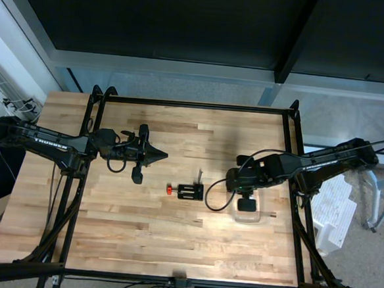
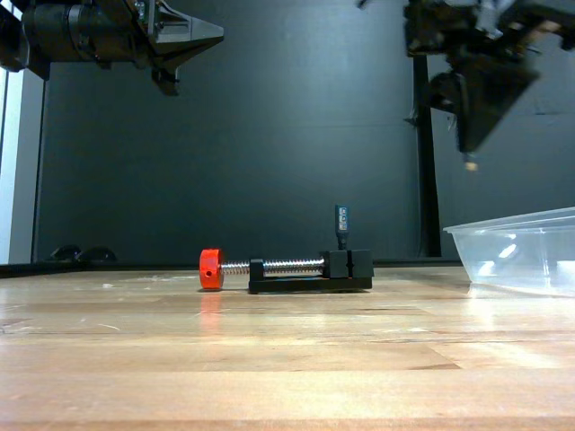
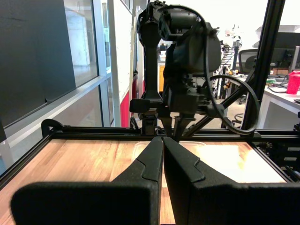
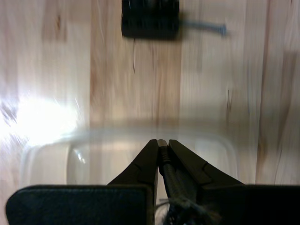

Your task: Remove the USB-C connector from taskboard and place in the container

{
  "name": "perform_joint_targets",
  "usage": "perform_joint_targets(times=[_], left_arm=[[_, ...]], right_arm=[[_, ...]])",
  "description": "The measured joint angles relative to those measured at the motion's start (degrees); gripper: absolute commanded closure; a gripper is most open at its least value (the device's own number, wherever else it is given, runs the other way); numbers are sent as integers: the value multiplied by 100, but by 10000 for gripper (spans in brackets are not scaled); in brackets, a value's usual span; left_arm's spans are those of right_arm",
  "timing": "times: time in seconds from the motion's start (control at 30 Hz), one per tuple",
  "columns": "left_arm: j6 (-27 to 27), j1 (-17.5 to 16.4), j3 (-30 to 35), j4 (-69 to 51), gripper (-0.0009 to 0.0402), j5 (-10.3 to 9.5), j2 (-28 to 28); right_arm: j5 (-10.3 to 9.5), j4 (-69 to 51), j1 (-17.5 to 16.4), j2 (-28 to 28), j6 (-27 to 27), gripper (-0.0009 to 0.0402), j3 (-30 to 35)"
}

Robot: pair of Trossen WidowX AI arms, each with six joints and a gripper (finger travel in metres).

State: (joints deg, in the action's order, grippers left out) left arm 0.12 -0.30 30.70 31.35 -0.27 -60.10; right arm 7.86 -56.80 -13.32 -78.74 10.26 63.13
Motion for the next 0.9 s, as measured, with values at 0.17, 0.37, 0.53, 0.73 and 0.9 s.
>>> perform_joint_targets(times=[0.17,0.37,0.53,0.73,0.9], left_arm=[[-2,0,0,0,393,0,0],[0,0,0,0,393,0,0],[-2,0,0,0,393,0,0],[0,0,-2,0,393,0,0],[0,0,0,0,393,0,0]], right_arm=[[7,-2,-28,382,146,393,-487],[7,7,-44,732,260,393,-916],[7,0,-111,966,319,393,-1213],[7,28,-297,1078,341,392,-1464],[9,122,-356,1078,345,376,-1622]])
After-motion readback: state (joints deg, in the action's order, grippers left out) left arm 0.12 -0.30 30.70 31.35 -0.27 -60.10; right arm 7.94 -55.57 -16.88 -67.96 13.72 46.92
